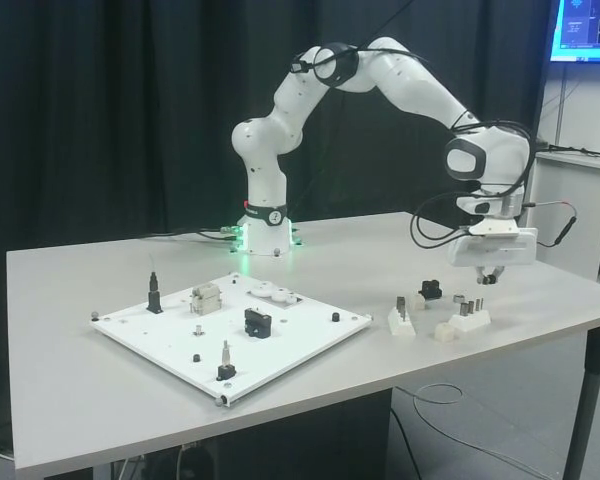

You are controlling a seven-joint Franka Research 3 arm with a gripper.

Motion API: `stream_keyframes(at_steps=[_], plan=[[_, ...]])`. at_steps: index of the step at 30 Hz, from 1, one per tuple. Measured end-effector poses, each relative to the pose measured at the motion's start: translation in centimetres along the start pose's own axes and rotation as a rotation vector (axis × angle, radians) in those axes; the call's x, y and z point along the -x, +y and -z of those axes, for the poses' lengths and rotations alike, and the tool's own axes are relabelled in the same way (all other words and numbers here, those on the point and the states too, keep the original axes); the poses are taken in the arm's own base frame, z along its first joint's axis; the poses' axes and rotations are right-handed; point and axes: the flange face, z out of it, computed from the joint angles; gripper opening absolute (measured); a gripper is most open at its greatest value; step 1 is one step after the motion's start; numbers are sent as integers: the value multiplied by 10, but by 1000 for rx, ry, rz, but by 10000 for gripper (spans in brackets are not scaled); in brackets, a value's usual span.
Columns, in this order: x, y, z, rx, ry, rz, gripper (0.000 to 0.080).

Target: Insert BNC.

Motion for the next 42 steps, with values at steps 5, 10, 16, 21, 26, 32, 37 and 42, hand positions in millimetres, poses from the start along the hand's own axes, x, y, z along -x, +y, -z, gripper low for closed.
stream_keyframes(at_steps=[5, 10, 16, 21, 26, 32, 37, 42], plan=[[-8, 1, 3, 15, 15, 6, 121], [-19, 5, 6, 44, 33, 13, 121], [-38, 12, 11, 83, 58, 24, 121], [-55, 20, 16, 119, 71, 39, 121], [-75, 30, 22, 156, 77, 62, 121], [-103, 44, 29, 197, 71, 103, 121], [-129, 58, 35, 220, 55, 140, 121], [-154, 71, 40, 227, 39, 175, 121]])
